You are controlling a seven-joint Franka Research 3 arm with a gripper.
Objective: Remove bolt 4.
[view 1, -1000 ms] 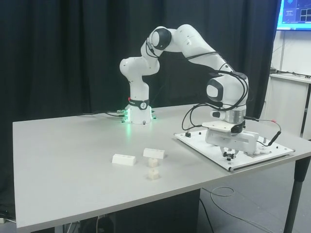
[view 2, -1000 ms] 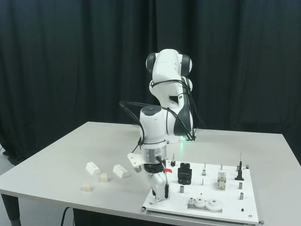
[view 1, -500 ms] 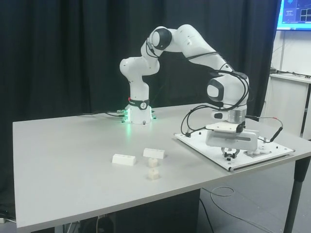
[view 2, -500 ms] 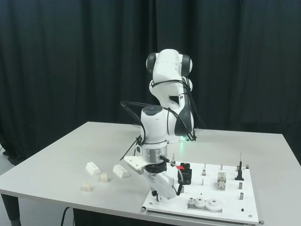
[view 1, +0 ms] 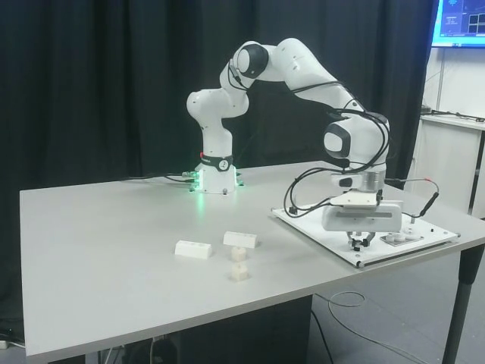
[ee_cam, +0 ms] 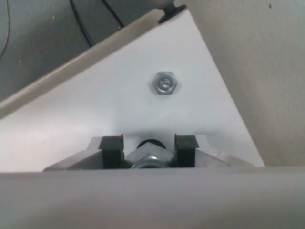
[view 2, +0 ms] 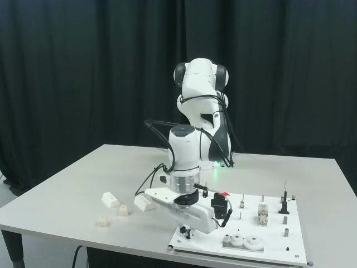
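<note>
White board [ee_cam: 119,119] carries fingers [ee_cam: 111,149] clamping hex-headed bolt [ee_cam: 148,161].

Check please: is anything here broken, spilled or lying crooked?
Nothing stands out. The white board lies flat on the table, and the end effector is closed on a bolt near its corner.

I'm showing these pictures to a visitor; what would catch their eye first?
The white arm, bent down over the white board at the table's edge. Its pincer grips a bolt at the board's corner, beside another hex bolt. Small white blocks lie apart on the table.
</note>
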